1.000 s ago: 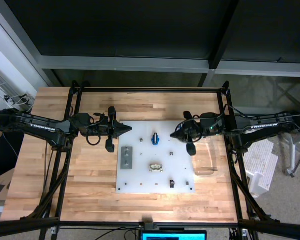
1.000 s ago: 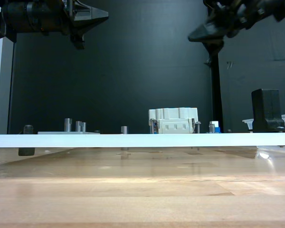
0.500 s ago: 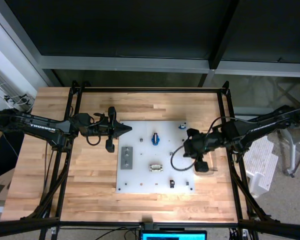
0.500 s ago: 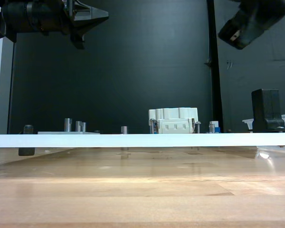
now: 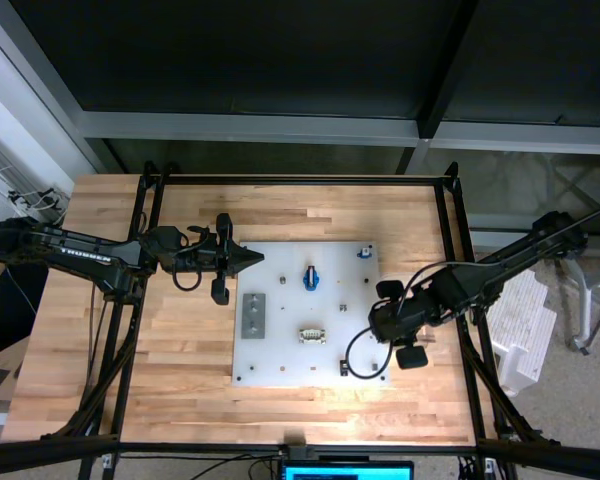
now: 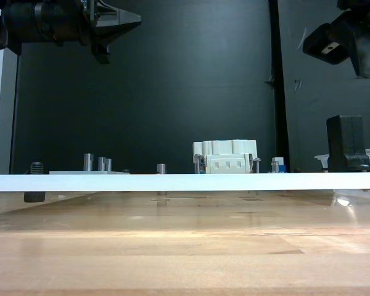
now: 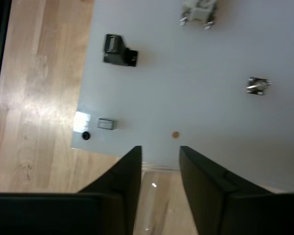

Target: Remove the 16mm bar from the taskboard and place in the container

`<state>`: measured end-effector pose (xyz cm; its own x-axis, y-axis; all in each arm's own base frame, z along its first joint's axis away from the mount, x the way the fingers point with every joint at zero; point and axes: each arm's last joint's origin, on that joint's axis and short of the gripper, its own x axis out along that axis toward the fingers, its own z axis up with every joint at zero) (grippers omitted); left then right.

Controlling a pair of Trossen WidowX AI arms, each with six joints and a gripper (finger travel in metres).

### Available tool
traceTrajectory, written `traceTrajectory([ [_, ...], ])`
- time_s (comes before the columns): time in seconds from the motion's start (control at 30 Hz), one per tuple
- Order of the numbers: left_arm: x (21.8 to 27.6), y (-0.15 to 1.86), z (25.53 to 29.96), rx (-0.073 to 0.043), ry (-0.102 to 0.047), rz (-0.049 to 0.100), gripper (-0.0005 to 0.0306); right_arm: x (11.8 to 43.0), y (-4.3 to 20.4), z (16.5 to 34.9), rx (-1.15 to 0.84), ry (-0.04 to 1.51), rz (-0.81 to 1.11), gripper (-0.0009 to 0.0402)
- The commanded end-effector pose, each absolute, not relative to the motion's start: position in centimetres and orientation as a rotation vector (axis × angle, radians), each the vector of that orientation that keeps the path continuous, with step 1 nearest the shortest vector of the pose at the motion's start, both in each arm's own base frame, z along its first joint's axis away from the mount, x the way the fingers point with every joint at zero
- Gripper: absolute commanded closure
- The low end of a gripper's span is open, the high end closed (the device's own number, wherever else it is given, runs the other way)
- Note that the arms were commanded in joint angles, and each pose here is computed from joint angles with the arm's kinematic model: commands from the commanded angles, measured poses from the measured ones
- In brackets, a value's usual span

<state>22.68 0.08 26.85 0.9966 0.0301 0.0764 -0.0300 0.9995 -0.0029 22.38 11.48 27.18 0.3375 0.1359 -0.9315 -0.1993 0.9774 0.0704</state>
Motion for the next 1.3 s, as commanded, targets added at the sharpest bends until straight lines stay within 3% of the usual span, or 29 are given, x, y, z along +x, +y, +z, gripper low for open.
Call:
traceTrajectory([
  [0.03, 22.68, 0.09, 26.86, -0.002, -0.076, 0.030, 0.0300, 22.6, 12.3, 26.9, -0.058, 1.226, 0.220, 0.0240],
  [0.27, 22.68, 0.09, 26.86, -0.002, -0.077, 0.030, 0.0300, 23.2, 13.6, 26.0, -0.061, 1.276, 0.210, 0.0170],
  [0.47, 22.68, 0.09, 26.86, -0.002, -0.076, 0.030, 0.0300, 23.6, 14.7, 25.7, -0.041, 1.321, 0.177, 0.0140],
  [1.3, 22.68, 0.08, 26.86, -0.002, -0.077, 0.030, 0.0300, 25.0, 17.9, 21.7, 0.015, 1.397, 0.092, 0.0135],
])
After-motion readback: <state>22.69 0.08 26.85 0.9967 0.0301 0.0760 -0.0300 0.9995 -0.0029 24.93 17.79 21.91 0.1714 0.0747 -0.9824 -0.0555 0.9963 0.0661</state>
